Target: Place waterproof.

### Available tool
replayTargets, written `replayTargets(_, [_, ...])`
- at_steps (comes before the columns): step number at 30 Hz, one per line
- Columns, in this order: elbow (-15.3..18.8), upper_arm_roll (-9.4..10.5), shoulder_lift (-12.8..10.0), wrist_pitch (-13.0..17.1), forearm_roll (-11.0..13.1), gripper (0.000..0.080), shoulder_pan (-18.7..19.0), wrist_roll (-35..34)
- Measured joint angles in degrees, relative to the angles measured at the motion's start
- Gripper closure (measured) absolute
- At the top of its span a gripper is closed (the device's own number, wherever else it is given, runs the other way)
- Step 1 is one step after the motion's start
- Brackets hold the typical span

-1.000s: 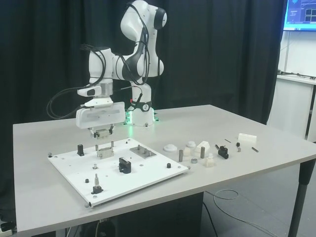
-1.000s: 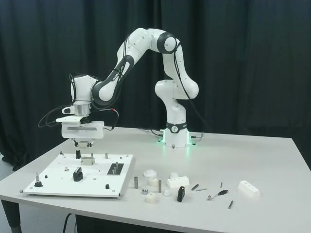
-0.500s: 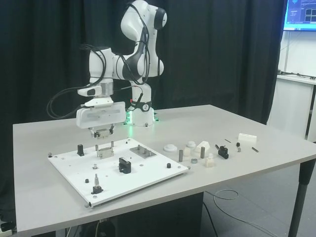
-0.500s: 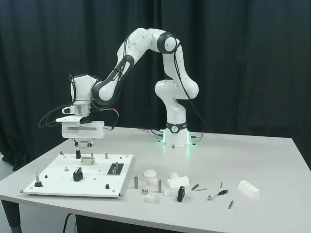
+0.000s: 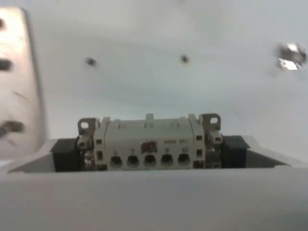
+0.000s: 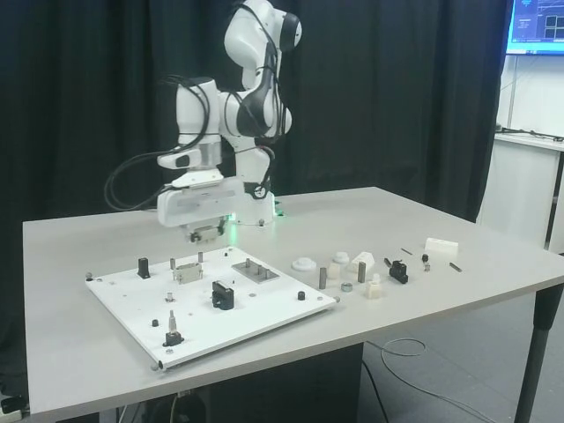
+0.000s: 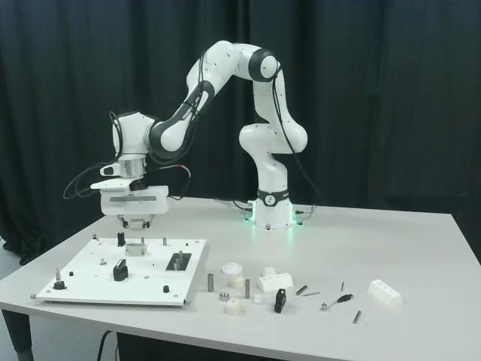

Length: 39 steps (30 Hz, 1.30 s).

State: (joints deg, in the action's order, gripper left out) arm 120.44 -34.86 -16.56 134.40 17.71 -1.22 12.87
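Observation:
The waterproof connector [image 5: 149,144], a grey block with a row of several round holes, sits between my black fingertips [image 5: 65,151]. My gripper [image 5: 150,153] is shut on it. In the first room view the gripper [image 6: 204,233] hangs above the back edge of the white board [image 6: 264,304], up and to the right of a small grey fixture [image 6: 186,270]. In the second room view the gripper [image 7: 137,222] hovers above that fixture [image 7: 136,248] with a gap between them. The hand's wide white body hides most of the connector in both room views.
The board carries black clamps [image 6: 221,294], short pegs and a grey metal plate [image 6: 254,270]. Loose white and black parts [image 6: 361,264] lie to the right of the board, with a white block [image 6: 441,246] farther right. The arm's base [image 7: 272,210] stands behind.
The arm has lifted and swung to the right, toward its base, carrying the connector away from directly over the grey fixture. Nothing on the table has moved.

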Motion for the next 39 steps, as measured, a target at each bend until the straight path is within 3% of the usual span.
replayTargets(21, [0.26,0.95,2.18,-5.91,0.89,0.0183,14.04,-13.23])
replayTargets(31, [1.89,1.51,2.18,-5.98,1.81,0.0183,22.8,-20.78])
replayTargets(39, [3.04,2.74,2.04,-4.02,1.84,0.0183,28.8,-27.02])
